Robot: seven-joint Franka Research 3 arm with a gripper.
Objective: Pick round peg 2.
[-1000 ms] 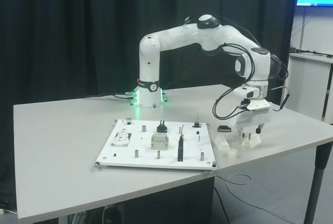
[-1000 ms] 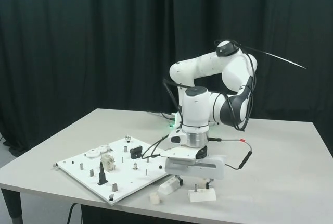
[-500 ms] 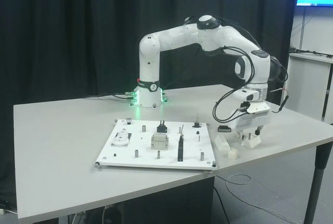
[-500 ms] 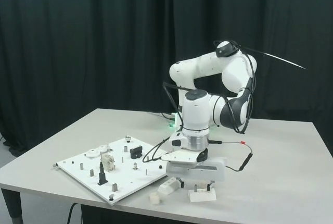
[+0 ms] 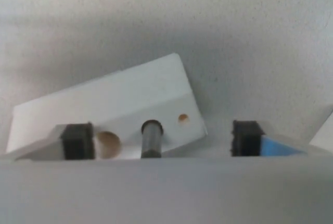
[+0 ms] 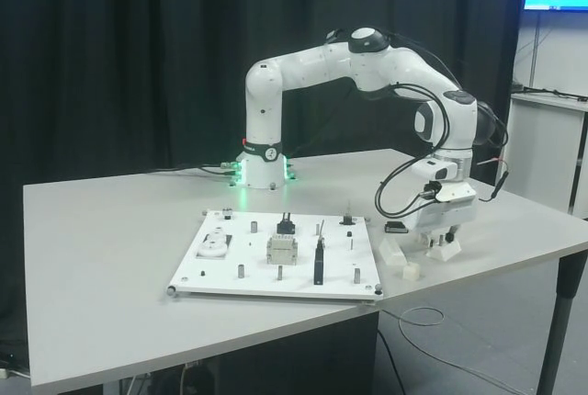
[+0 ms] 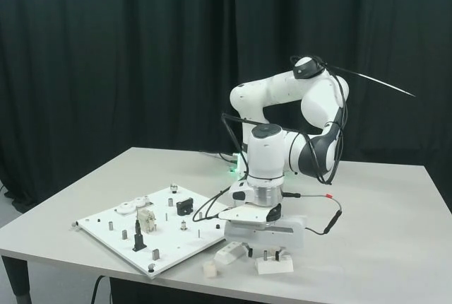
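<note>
White Franka arm is bent over the far edge of the grey table, w/ its gripper low over a small white holder block that sits on the tabletop beside the big white task board. Wrist view: the two black fingertips are spread wide apart, nothing clamped, and the block lies between them at a slant. Round peg 2, a short grey cylinder, stands upright in a hole of that block, approx. midway between the fingertips but not touching either. Just beside the peg in the same block is a larger open hole and on the peg's other side a much smaller hole. One fingertip sits over the block's edge next to the larger hole; the other is off the block, above bare table. In the second room view the gripper hangs right at the block, w/ the peg visible as a small dark post between the fingers. Near it on the table are two more white pieces: a longer block just beside the board's corner and a small cube toward the table's front edge. First room view shows the same cluster at the board's side, gripper down on the holder block. Board carries several small black and grey fixtures & pegs. Green light glows at the arm's base. Black curtain behind.
</note>
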